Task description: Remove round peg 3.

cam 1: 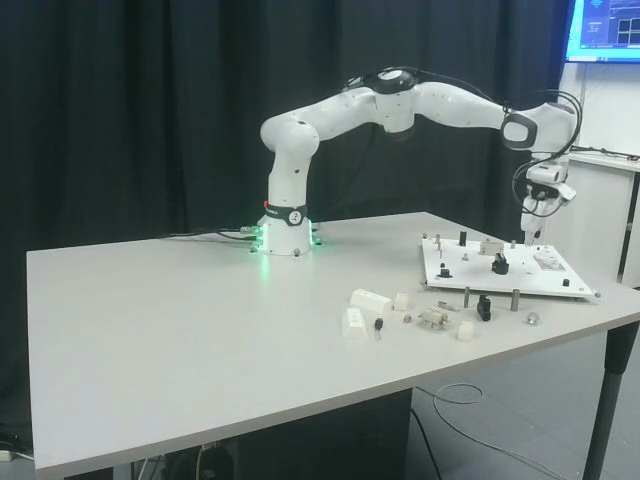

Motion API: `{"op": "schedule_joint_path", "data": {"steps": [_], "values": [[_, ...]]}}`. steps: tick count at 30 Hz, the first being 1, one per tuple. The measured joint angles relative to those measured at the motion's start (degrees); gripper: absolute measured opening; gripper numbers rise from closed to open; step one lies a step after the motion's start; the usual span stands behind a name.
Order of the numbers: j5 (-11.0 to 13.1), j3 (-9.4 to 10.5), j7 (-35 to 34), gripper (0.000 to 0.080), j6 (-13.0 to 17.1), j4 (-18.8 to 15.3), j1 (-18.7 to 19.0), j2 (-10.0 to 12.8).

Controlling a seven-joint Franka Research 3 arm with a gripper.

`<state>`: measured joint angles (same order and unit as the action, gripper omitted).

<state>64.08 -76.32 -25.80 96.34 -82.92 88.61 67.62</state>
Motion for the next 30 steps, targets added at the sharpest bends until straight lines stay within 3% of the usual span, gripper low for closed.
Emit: {"op": "schedule_joint_path", "data": {"steps": [15, 30], "values": [[0.0, 0.93, -8.5, 0.08, -1.9, 0.0, 8.2, 0.0], [0.7, 3.03, -16.9, 0.08, -0.8, -0.5, 16.0, 0.7]]}}
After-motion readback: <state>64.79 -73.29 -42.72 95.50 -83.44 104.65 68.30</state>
